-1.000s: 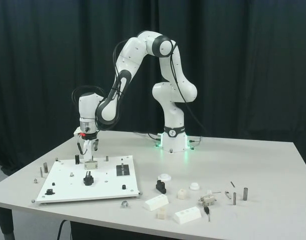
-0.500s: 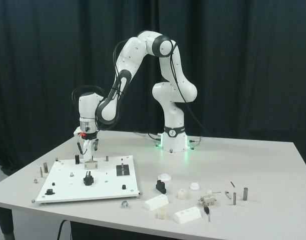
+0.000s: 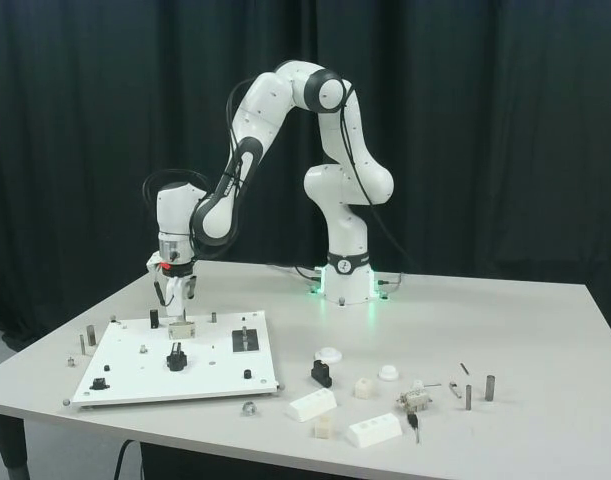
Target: Remove square peg 3.
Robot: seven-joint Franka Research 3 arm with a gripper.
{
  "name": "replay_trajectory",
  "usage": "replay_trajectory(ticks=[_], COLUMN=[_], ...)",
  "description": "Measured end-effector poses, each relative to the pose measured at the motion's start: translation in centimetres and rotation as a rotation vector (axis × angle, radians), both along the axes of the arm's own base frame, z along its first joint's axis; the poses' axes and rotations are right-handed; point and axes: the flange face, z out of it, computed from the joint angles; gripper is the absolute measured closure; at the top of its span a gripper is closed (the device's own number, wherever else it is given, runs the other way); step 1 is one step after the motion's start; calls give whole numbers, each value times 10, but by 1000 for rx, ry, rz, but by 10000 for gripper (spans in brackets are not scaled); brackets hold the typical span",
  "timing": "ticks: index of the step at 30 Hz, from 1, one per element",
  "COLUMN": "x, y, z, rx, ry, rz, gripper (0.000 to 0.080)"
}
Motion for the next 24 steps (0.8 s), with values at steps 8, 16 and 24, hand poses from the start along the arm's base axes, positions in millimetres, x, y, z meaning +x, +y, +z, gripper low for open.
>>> replay_trajectory(ticks=[8, 16, 24], x=[-1, -3, -4], y=[-1, -4, -5], z=[9, 23, 42], rx=[7, 12, 18], ry=[-5, -19, -19], rz=[10, 15, 9], gripper=[686, 686, 686])
